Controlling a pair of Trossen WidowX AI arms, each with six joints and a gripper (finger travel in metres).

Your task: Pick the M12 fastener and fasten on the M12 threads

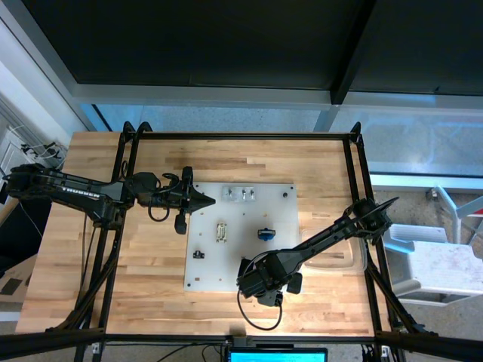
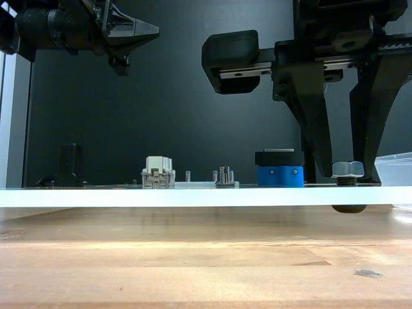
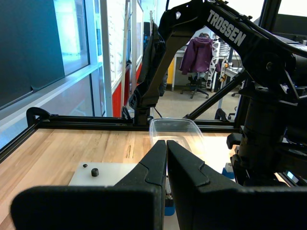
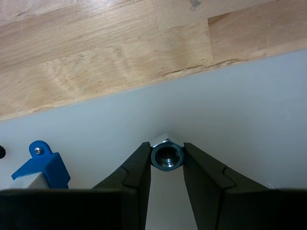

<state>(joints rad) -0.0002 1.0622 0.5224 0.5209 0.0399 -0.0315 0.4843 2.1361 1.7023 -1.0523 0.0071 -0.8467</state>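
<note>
The M12 nut [image 4: 167,156], a small silver hex nut with a dark threaded bore, is pinched between the fingertips of my right gripper [image 4: 167,154], which is shut on it just above the white board [image 4: 249,110]. In the low view the nut [image 2: 347,169] rests on top of the short black ribbed stud [image 2: 347,181], with a finger on each side. From above, the right gripper [image 1: 260,285] covers the nut and stud at the board's near right edge. My left gripper [image 1: 219,200] hangs shut and empty over the board's far left edge, high above it [image 2: 153,29].
A blue-and-silver piece [image 1: 266,234] stands mid-board, left of the stud in the low view [image 2: 279,170]. A clear tray [image 1: 341,260] lies right of the board. A white connector [image 2: 158,172] and small silver posts [image 2: 223,175] stand on the board [image 1: 226,264].
</note>
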